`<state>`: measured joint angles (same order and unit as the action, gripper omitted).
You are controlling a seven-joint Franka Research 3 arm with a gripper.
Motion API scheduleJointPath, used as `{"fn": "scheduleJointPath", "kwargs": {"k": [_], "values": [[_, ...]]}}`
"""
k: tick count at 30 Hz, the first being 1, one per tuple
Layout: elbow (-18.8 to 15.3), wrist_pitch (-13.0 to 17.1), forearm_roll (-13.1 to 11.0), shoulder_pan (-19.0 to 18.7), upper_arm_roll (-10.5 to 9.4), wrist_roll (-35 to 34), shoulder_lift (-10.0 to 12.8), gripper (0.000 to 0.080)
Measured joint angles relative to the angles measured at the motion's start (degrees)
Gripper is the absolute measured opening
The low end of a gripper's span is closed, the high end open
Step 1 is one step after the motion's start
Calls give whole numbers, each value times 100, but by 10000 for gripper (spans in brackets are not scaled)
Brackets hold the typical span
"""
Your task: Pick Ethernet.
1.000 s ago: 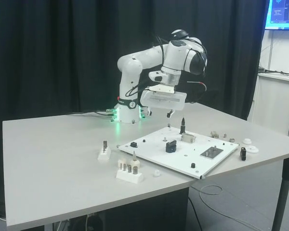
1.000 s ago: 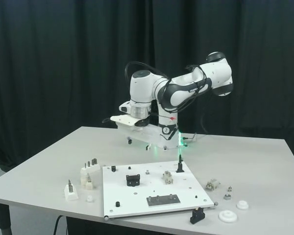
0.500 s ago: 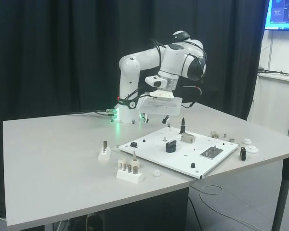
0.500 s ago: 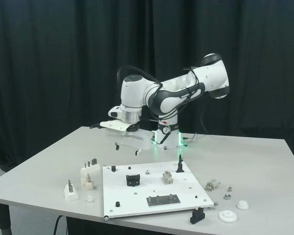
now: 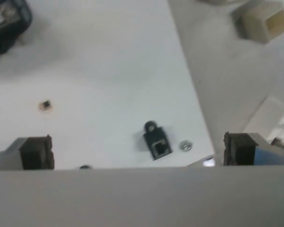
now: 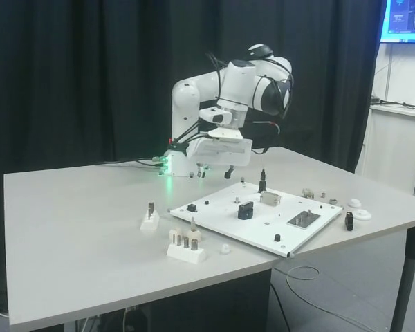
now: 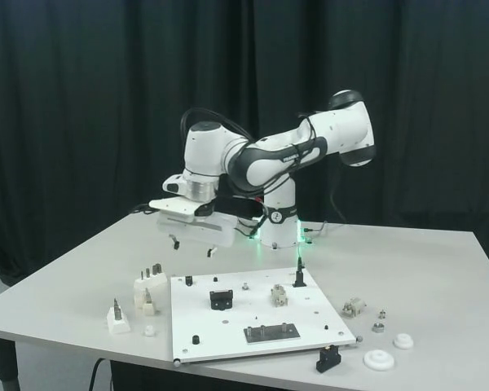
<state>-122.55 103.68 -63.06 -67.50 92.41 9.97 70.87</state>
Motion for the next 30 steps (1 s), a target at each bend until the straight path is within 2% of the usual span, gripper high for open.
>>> {"fn": "scheduleJointPath", "kwargs": {"k": [6,13,21,30], "values": [[194,44,-225,333,-48,350,66,800],[553,54,-461,824,-226,734,193,800],[1105,53,-502,1431,-544,877,261,800],[1679,43,-522,1990,-802,883,363,800]]}}
